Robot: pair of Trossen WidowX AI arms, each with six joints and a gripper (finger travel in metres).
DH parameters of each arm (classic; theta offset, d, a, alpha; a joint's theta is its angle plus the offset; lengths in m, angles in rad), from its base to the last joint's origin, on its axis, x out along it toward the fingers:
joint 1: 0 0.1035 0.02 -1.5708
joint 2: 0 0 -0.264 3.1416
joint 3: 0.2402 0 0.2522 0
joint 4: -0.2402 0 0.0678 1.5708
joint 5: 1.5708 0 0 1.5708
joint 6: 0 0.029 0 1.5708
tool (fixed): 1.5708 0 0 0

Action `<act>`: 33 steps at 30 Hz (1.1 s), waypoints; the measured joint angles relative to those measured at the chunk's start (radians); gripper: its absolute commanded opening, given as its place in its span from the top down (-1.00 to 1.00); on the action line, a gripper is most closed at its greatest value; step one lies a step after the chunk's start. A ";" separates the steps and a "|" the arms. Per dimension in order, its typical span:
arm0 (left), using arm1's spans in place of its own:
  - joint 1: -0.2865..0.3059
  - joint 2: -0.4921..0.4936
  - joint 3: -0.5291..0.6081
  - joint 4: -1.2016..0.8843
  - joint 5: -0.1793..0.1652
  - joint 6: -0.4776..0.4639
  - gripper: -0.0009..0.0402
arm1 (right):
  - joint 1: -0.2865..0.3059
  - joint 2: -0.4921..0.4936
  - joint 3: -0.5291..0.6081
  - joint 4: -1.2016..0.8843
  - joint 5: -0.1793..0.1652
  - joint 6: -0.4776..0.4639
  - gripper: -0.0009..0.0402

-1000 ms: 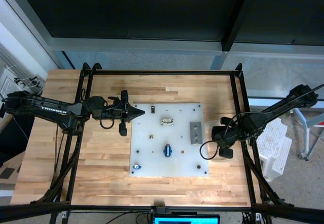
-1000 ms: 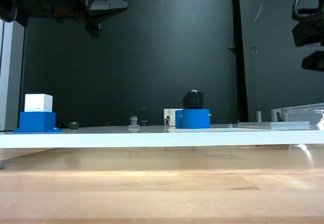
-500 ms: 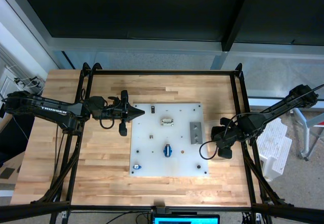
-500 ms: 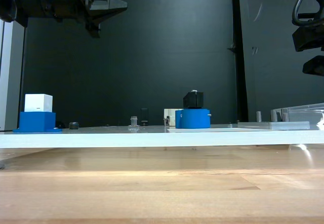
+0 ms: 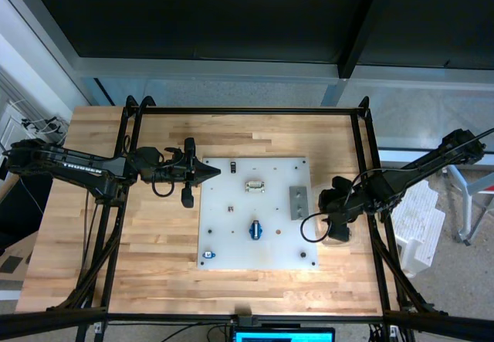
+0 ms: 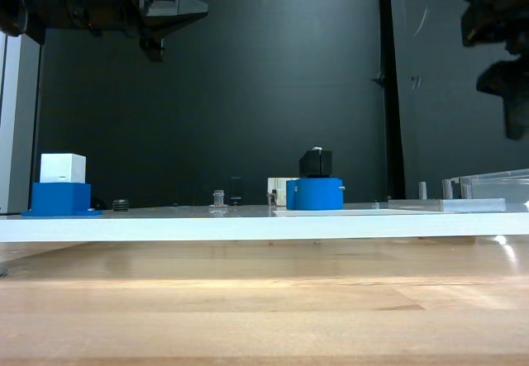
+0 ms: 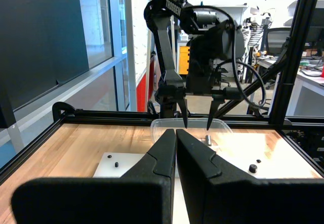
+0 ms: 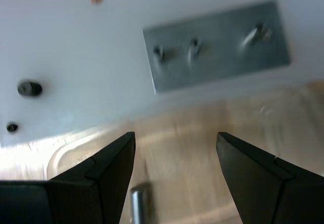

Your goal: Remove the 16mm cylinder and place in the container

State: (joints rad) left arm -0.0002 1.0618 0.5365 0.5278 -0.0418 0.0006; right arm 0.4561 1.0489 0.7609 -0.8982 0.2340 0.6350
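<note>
High view: left gripper point(image 5: 215, 171) beside board point(image 5: 270, 249); right gripper point(image 5: 338, 230) above one container point(image 7: 164, 125).

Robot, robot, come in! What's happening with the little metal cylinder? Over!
Right gripper open, above the container. 16mm cylinder inside it, not held. Left gripper shut, parked by the white board's left edge. Nothing in the way.

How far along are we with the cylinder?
Done: the cylinder lies inside the container, with nothing gripping it. In hand: nothing. The right gripper hangs open above the container, and the left gripper is shut over the left edge of the board. Left: probably only pulling the right arm away.
</note>
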 measured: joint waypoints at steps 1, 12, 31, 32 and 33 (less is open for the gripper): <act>0.000 0.000 0.000 0.000 0.000 0.000 0.96 | 0.000 0.000 0.006 0.003 0.020 -0.001 -0.13; 0.000 0.000 0.000 0.000 0.000 0.000 0.96 | -0.002 0.000 0.021 0.229 0.094 -0.032 -0.13; 0.000 0.000 0.000 0.000 0.000 0.000 0.96 | -0.005 0.000 0.021 0.489 0.193 -0.096 -0.13; 0.000 0.000 0.000 0.000 0.000 0.000 0.96 | -0.005 0.000 0.021 0.496 0.193 -0.098 -0.13; 0.000 0.000 0.000 0.000 0.000 0.000 0.96 | -0.006 0.000 0.021 0.497 0.193 -0.099 -0.13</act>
State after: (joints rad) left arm -0.0002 1.0618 0.5365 0.5278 -0.0418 0.0010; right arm 0.4500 1.0489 0.7818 -0.4011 0.4271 0.5362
